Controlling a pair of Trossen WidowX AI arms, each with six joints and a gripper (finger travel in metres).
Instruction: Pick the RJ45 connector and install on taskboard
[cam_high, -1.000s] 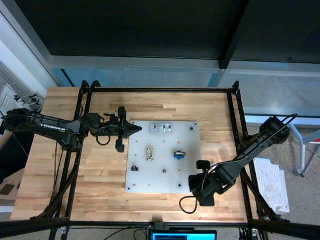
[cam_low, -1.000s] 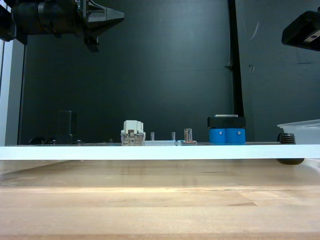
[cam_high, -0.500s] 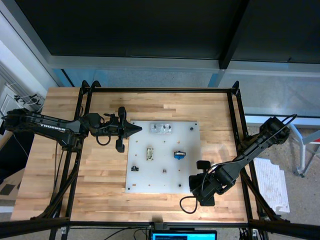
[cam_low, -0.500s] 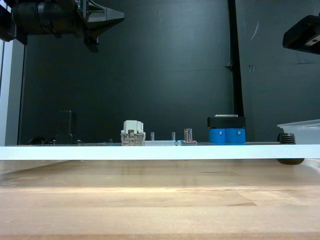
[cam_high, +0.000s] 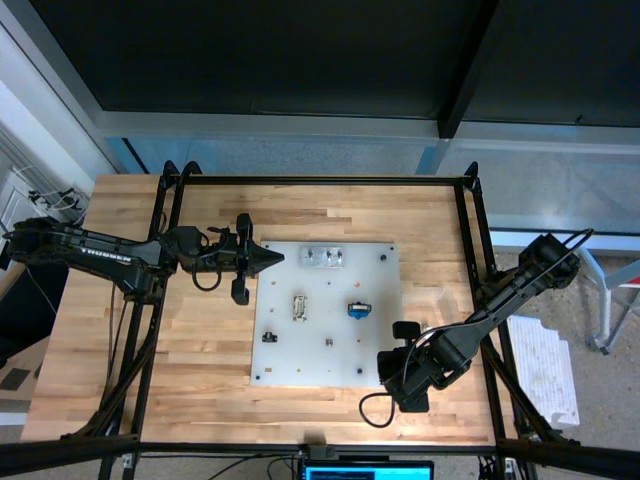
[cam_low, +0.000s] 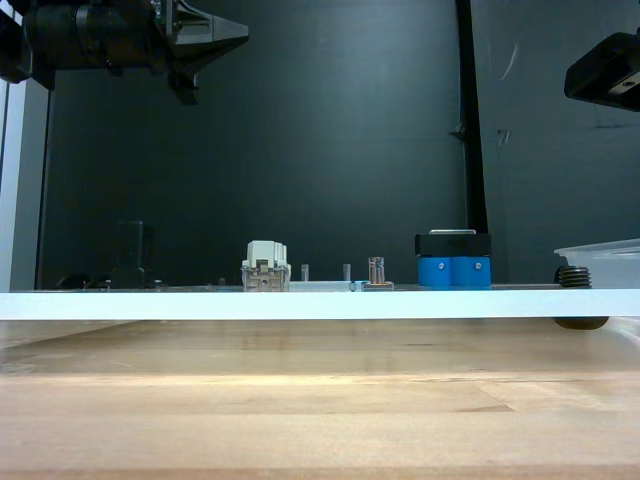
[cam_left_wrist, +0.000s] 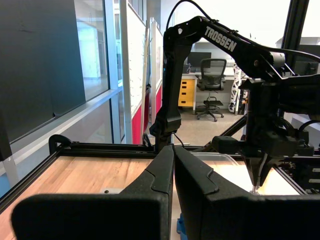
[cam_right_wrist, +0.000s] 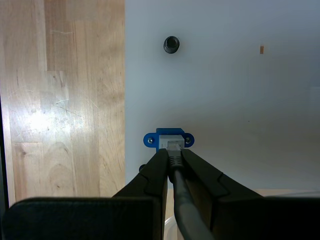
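Note:
My right gripper (cam_right_wrist: 173, 154) is shut on the RJ45 connector (cam_right_wrist: 173, 146), a small pale plug on a grey cable (cam_right_wrist: 181, 200). Seen along the gripper, the plug lines up with a blue fitting (cam_right_wrist: 150, 140) on the white taskboard (cam_right_wrist: 240, 90). I cannot tell whether plug and fitting touch. From above, the right gripper (cam_high: 393, 373) is over the taskboard's (cam_high: 320, 350) near right corner. It hangs high above the board in the low view. My left gripper (cam_high: 272, 258) is shut, holds nothing, and hovers at the board's left edge.
The board carries a grey-white connector block (cam_low: 266, 268), a small metal post (cam_low: 376, 270) and a blue block with a black top (cam_low: 453, 262). A clear tray (cam_low: 600, 255) stands at the right. A black frame (cam_high: 470, 250) borders the wooden table.
The right gripper has shifted very slightly in the low view. The left arm has not moved.

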